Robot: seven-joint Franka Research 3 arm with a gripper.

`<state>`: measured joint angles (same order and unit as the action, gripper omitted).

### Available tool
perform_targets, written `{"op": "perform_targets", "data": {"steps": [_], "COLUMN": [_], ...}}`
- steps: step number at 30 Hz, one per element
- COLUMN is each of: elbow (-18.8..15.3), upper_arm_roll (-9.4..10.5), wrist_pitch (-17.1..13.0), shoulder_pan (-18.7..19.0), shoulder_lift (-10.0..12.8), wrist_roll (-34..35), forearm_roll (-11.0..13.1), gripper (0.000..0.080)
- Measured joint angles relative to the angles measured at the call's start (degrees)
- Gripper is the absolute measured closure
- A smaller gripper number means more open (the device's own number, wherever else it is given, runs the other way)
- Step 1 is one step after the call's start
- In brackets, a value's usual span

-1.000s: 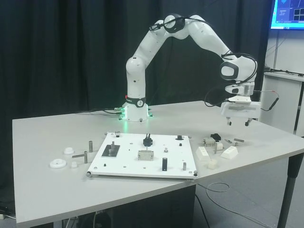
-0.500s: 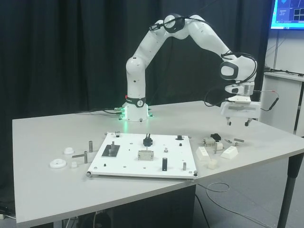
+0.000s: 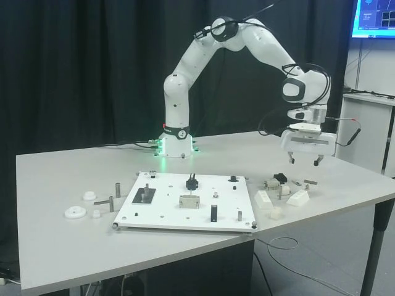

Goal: Remove square peg 4.

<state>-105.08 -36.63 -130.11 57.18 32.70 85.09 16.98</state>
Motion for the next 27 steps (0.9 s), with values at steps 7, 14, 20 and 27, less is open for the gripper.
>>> {"op": "perform_targets", "data": {"steps": [7,14,20,27], "elbow": [-0.1,0.0,0.1,0.6], "upper_arm_roll": [-2.04,-2.78,-2.90,-2.90], "wrist_pitch": [0.1,-0.2,-1.0,-1.6], "shoulder_pan": [-1.4,-4.2,-7.2,-10.7], "shoulder_lift": [0.1,0.1,0.0,-0.1], "wrist_roll": [0.0,-2.5,-4.6,-5.9], "forearm_roll": [-0.1,-1.2,-2.1,-3.0], "gripper": [0.0003,0.0003,0.0003,0.0003]}}
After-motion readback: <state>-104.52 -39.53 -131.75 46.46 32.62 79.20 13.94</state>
